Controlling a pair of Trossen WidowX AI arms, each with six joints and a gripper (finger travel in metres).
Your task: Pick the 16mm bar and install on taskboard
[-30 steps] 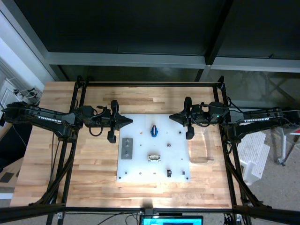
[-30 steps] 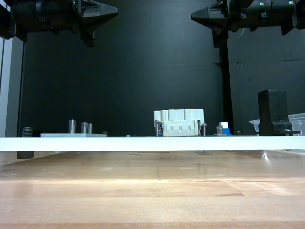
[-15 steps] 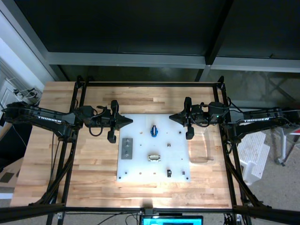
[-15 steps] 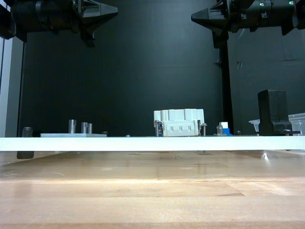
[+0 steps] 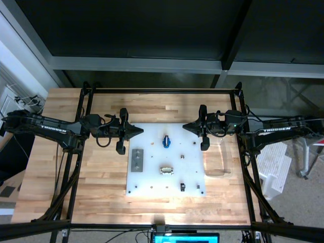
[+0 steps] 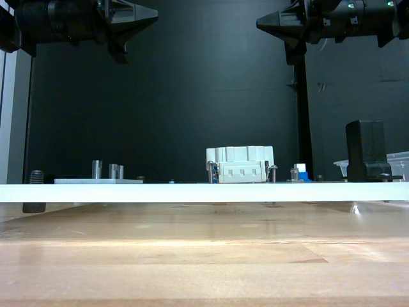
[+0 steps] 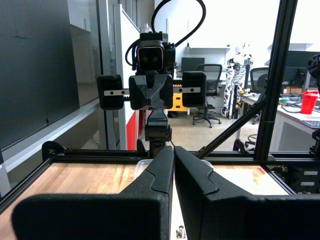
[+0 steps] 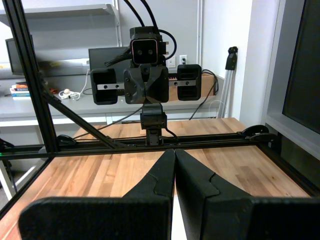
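No 16mm bar in either gripper, and I cannot find it anywhere; it may lie in the clear bin (image 5: 218, 161) just right of the board (image 5: 152, 174), too faint to tell. Both fingers-together and empty: left gripper (image 5: 139, 130) high over the board's far-left edge, right gripper (image 5: 186, 126) high over its far-right. Judged: nothing done; pick and install both remain.

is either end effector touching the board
Apart. Low view: left end effector and right end effector, both shut, hang high above the board. I cannot tell where the bar is.
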